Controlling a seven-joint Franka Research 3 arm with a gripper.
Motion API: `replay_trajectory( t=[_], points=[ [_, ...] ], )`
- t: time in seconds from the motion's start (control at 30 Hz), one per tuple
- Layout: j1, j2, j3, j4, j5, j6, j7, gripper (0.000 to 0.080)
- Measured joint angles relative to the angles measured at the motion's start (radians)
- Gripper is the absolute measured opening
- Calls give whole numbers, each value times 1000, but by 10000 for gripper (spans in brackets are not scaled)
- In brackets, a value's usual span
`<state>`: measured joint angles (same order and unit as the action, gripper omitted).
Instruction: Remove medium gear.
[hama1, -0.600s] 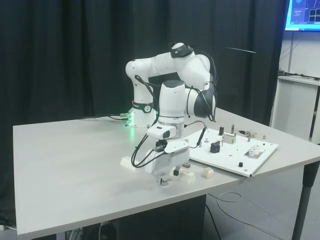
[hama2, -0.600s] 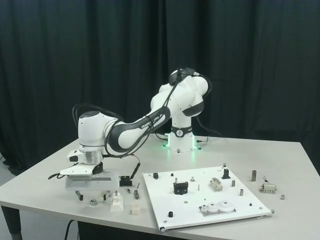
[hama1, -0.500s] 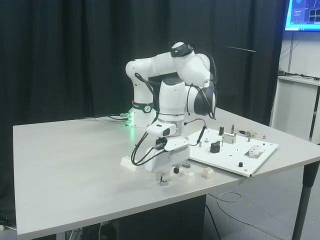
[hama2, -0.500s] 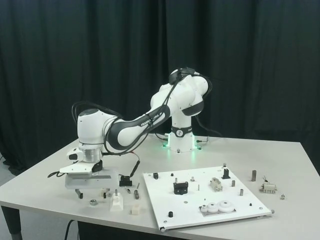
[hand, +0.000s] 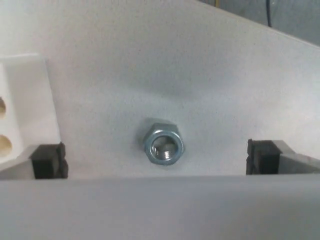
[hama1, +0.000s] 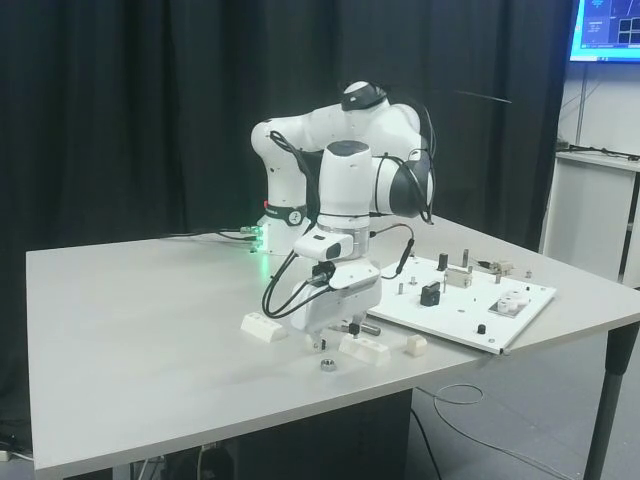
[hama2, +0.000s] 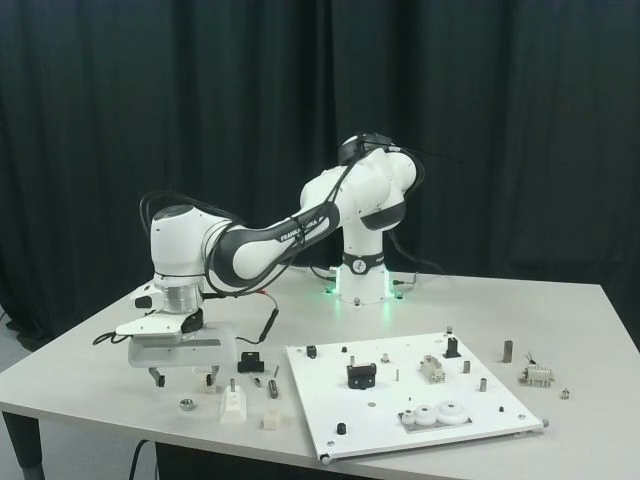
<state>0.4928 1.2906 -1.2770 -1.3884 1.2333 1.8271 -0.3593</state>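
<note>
Steel nut (hand: 163, 146), hexagonal, is lying flat on the grey table (hama1: 130, 300), low and left of centre in the second room view. It is not the item you are tasked with.

Gripper (hand: 155, 158): you are holding it spread wide, with the black fingertips (hand: 48, 161) standing well apart on either side of the nut and pinching nothing. It is hovering just above the table, directly over the nut.

White block (hand: 25, 100), with round holes, is sitting just beside one fingertip.

Medium gear: it is resting among the white gears (hama2: 450, 411) in the fixture near the lower right of the white board (hama2: 330, 400), well apart from where you are working. I cannot tell which of those gears is the medium one.

Hazards you are facing, as I judge them:
- You are risking picking up the wrong part; closing here would be taking the nut, because it is sitting squarely between the fingers.
- You are risking a knock to the white block if you are lowering or sweeping sideways, since a fingertip is hanging so near it.
- You are risking a snag while crossing toward the board, as small posts and black parts are standing between you and the gears.
- You are risking the neighbouring gear being dragged out too, because the gears are sitting close together.
</note>
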Motion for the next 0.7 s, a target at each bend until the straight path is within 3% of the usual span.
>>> replay_trajectory(
  t=[0.7],
  points=[
    [0, 0, -9, 8, 0, -8, 8, 800]
  ],
)
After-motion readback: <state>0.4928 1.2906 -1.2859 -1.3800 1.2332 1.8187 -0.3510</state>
